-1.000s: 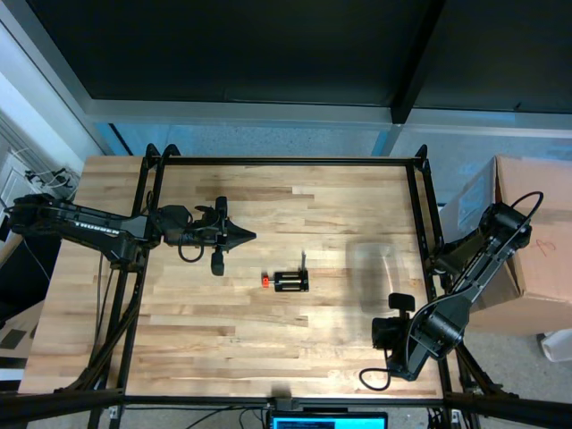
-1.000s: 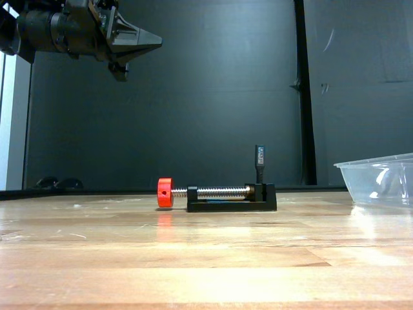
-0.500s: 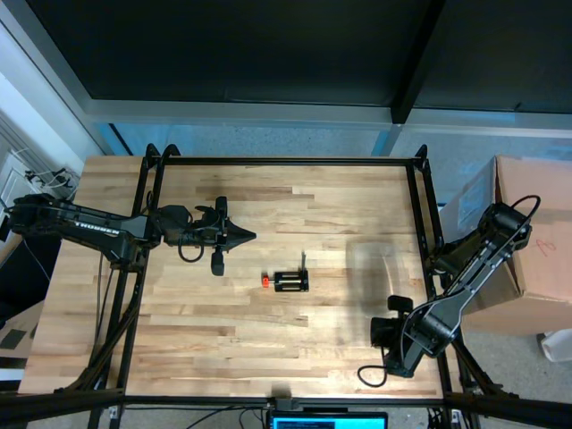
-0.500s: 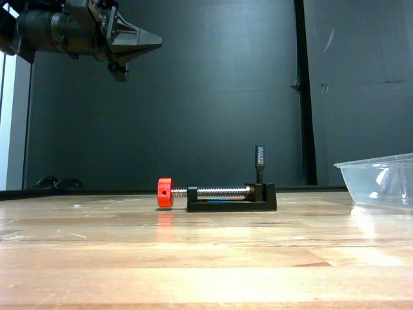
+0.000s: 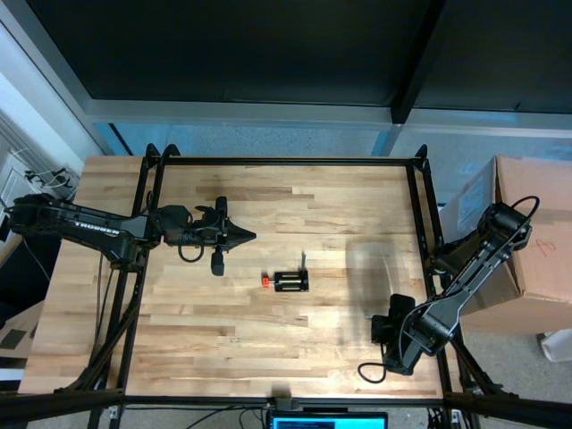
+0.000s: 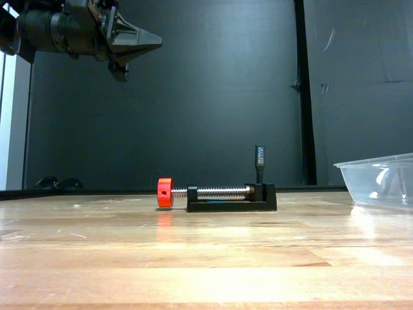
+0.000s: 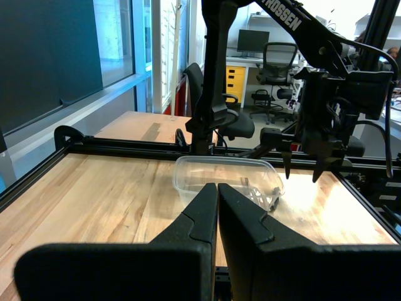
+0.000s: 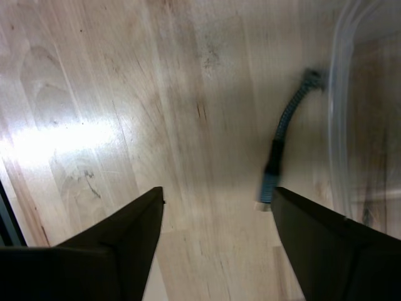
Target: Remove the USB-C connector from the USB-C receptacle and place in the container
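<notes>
Up above the surface (image 5: 223,322), well left of the other things, the left tool (image 5: 243,236) hung level with its two fingers (image 7: 199,216) pressed together on nothing. Near the middle of the boards sat a small black clamp (image 6: 231,197) with a red knob (image 6: 165,192) at one end, and the USB-C plug (image 6: 259,157) stood upright in its seat at the clamp's other end, free of both tools. To the right of the clamp, well apart from it, rested a clear plastic tub (image 6: 374,169). A few thin dark lines showed through the tub's wall in the left wrist view, and what they were could not be made out. The right tool (image 7: 301,169) pointed down over the surface by the tub's near side, its fingers (image 8: 106,248) spread wide and holding nothing. Beneath it a short braided cable (image 8: 282,141) lay flat on the wood, just beside the tub's curved rim. Whether the cable touched the rim could not be told.
</notes>
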You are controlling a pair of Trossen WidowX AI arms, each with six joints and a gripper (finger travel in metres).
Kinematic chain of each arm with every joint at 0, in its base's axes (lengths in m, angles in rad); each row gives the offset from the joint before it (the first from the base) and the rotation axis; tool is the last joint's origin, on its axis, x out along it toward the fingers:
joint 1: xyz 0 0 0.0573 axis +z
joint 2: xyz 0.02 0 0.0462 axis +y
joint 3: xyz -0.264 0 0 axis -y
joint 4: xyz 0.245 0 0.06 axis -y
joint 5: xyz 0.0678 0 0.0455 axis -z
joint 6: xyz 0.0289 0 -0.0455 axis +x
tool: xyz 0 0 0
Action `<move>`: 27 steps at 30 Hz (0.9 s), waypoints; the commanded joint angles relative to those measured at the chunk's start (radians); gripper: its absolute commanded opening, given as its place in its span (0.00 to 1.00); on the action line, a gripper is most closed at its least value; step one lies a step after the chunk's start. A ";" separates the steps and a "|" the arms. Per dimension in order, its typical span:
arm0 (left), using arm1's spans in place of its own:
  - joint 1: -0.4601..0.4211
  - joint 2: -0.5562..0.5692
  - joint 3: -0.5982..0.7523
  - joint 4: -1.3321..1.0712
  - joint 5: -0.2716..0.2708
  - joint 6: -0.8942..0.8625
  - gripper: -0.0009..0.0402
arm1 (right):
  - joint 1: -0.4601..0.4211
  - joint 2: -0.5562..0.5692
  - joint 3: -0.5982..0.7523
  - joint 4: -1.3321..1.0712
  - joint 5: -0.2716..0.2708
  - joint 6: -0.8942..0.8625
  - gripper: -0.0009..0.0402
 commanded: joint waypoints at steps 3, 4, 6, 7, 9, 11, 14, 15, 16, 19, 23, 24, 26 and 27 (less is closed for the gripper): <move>0.000 0.000 0.000 0.000 0.000 0.000 0.02 | 0.000 -0.001 0.017 -0.005 -0.024 -0.002 0.69; 0.000 0.000 0.000 0.000 0.000 0.000 0.02 | 0.000 -0.001 0.021 -0.005 -0.024 -0.003 0.69; 0.000 0.000 0.000 0.000 0.000 0.000 0.02 | 0.000 -0.002 0.027 -0.005 -0.024 -0.004 0.69; 0.000 0.000 0.000 0.000 0.000 0.000 0.02 | 0.000 -0.002 0.028 -0.005 -0.024 -0.004 0.69; 0.000 0.000 0.000 0.000 0.000 0.000 0.02 | 0.001 -0.003 0.028 -0.005 -0.024 -0.005 0.69; 0.000 0.000 0.000 0.001 0.000 0.000 0.02 | 0.002 -0.003 0.028 -0.002 -0.025 -0.005 0.69; 0.000 0.000 0.000 0.000 0.000 0.000 0.02 | 0.006 -0.003 0.028 0.018 -0.057 -0.014 0.69; 0.000 0.000 0.000 0.000 0.000 0.000 0.02 | 0.008 -0.003 0.028 0.026 -0.071 -0.016 0.69; 0.000 0.000 0.000 0.000 0.000 0.000 0.02 | 0.009 -0.003 0.028 0.029 -0.071 -0.023 0.69; 0.000 0.000 0.000 0.001 0.000 0.000 0.02 | 0.010 -0.003 0.028 0.031 -0.072 -0.030 0.69; 0.000 0.000 0.000 0.000 0.000 0.000 0.02 | 0.010 -0.003 0.028 0.032 -0.066 -0.024 0.69; 0.000 0.000 0.000 0.001 0.000 0.000 0.02 | 0.011 -0.002 0.027 0.032 -0.064 -0.014 0.69; 0.000 0.000 0.000 0.000 0.000 0.000 0.02 | 0.010 0.000 0.019 0.034 -0.047 0.006 0.69; 0.000 0.000 0.000 0.000 0.000 0.000 0.02 | 0.010 0.002 0.013 0.035 -0.042 0.014 0.69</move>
